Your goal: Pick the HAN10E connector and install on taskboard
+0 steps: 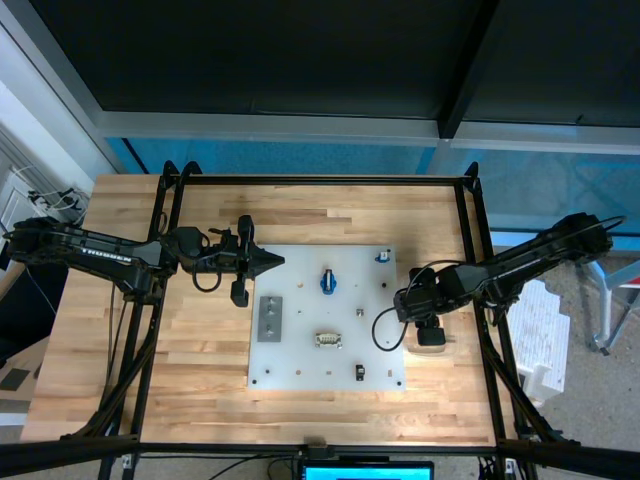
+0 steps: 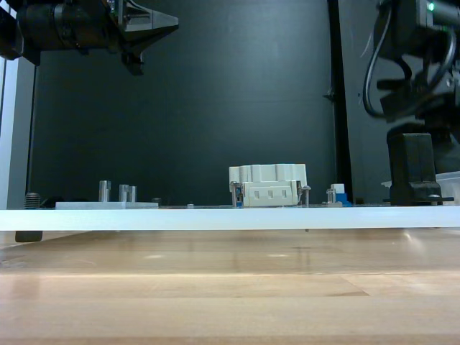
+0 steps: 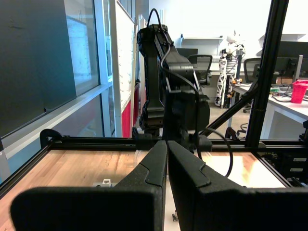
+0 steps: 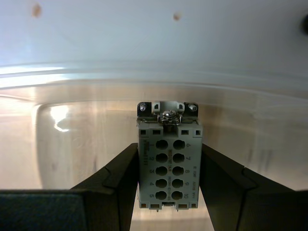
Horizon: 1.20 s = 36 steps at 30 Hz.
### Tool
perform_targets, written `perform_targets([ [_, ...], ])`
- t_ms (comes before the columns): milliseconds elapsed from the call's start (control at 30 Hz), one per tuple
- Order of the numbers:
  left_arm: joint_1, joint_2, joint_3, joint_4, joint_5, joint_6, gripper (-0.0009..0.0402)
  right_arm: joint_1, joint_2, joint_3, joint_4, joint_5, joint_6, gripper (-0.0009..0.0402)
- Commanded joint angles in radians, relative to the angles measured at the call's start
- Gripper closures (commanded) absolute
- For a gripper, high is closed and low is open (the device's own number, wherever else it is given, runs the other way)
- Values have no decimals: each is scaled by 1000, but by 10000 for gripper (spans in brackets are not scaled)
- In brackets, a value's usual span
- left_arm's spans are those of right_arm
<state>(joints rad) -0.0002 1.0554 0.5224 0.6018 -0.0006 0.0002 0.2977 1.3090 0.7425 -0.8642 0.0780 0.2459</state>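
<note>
The HAN10E connector, beige-grey with numbered holes and a metal bracket at one end, sits between the two black fingers of my right gripper, which press on its sides. It hangs over the clear tray. In the high view my right gripper points down just off the right edge of the white taskboard. My left gripper hovers high over the board's far left corner, shut and empty, its fingers pressed together.
The taskboard carries a grey block, a blue part, small black fittings and a beige mounted connector near its front middle. The clear tray lies right of the board. A black frame rims the table.
</note>
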Motion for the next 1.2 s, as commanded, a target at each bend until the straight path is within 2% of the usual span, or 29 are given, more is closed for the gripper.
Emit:
perform_targets([
  [33,0,0,0,0,0,0,392,0,-19,41,-54,1,4,364],
  [367,0,0,0,0,0,0,392,0,-46,160,-204,0,13,364],
  [733,0,0,0,0,0,0,392,1,-37,217,-219,0,22,364],
  [933,0,0,0,0,0,0,392,2,43,307,-233,0,29,364],
  [1200,0,0,0,0,0,0,392,4,209,480,-250,-2,70,364],
])
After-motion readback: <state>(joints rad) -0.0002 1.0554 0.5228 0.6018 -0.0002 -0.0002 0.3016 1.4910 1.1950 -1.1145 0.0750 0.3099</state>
